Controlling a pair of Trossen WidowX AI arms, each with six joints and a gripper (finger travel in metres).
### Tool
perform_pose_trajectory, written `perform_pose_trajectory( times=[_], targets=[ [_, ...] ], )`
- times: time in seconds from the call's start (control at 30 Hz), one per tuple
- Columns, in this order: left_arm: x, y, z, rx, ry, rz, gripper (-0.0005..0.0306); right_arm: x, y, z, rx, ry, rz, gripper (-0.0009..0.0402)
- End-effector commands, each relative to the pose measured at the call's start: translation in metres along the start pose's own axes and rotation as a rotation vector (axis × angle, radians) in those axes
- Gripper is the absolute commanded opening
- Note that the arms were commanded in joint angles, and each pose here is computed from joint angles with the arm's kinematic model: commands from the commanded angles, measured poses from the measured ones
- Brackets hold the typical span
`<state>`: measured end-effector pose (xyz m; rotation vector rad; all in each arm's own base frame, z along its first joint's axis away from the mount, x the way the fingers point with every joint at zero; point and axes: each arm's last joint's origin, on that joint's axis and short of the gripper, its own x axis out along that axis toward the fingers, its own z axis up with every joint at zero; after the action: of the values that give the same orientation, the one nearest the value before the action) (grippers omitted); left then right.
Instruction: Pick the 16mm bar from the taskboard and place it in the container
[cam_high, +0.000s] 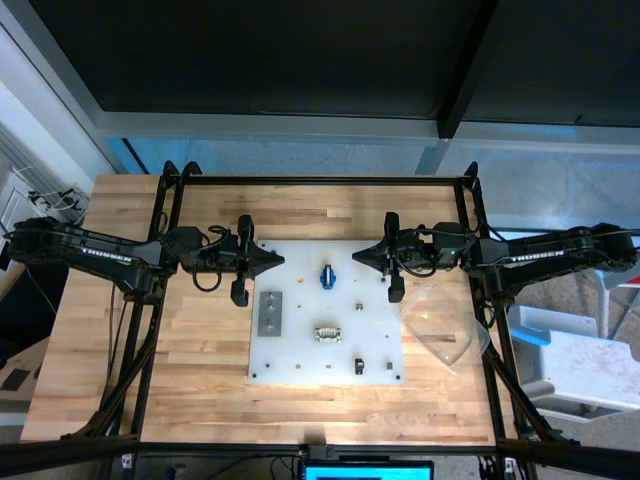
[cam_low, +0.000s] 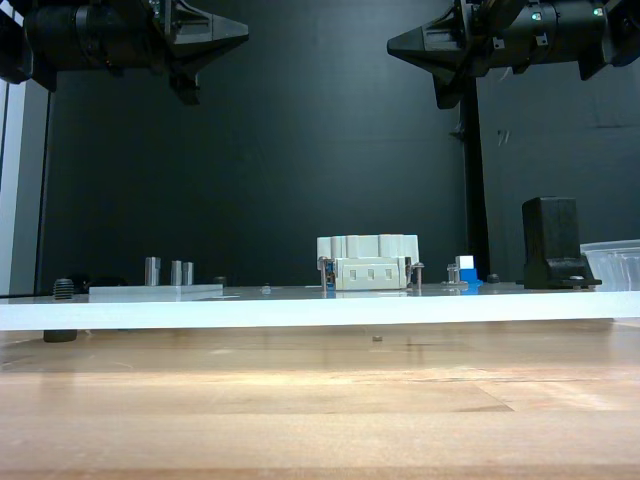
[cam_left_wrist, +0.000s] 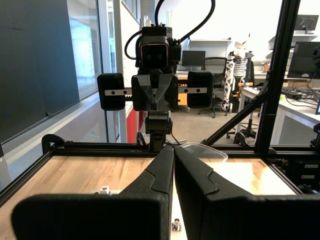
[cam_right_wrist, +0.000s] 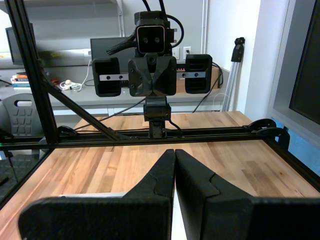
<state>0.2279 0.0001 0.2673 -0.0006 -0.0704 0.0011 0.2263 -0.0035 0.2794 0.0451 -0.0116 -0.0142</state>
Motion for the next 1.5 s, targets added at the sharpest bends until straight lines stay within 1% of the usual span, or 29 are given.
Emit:
perform_pose_trajectory(
  times=[0.03,0.27,0.33,0.5,0.73,0.9,1.13,1.2,1.27,1.4,1.5],
  targets=[
    [0.0,0.0,0.0,0.0,0.0,0.0,0.0,0.0,0.0,0.0,0.0,0.0,0.0,0.0],
    [0.0,0.0,0.0,0.0,0.0,0.0,0.0,0.0,0.0,-0.002,-0.002,0.024,-0.001,0.0],
    [0.0,0.0,0.0,0.0,0.0,-0.001,0.0,0.0,0.0,-0.004,-0.001,0.041,-0.014,0.0],
    [0.0,0.0,0.0,0.0,0.001,-0.001,0.0,0.001,0.0,-0.001,-0.001,0.099,-0.016,0.0],
    [0.0,0.0,0.0,0.0,0.0,0.0,0.0,0.002,0.002,0.011,0.009,0.261,-0.014,0.0],
    [0.0,0.0,0.0,0.0,0.0,-0.001,0.0,-0.001,0.004,0.017,0.03,0.387,-0.022,0.0],
    [0.0,0.0,0.0,0.0,0.0,0.0,0.0,-0.007,0.006,0.025,0.043,0.495,-0.027,0.0],
    [0.0,0.0,0.0,0.0,0.001,-0.001,0.0,-0.008,0.006,0.027,0.042,0.525,-0.035,0.0],
    [0.0,0.0,0.0,0.0,0.0,-0.001,0.0,-0.01,0.007,0.029,0.042,0.556,-0.051,0.0],
    [0.0,0.0,0.0,0.0,0.0,-0.001,0.0,-0.011,0.008,0.031,0.055,0.64,-0.059,0.0],
    [0.0,0.0,0.0,0.0,0.0,-0.001,0.0,-0.008,0.009,0.029,0.061,0.707,-0.063,0.0]
  ],
)
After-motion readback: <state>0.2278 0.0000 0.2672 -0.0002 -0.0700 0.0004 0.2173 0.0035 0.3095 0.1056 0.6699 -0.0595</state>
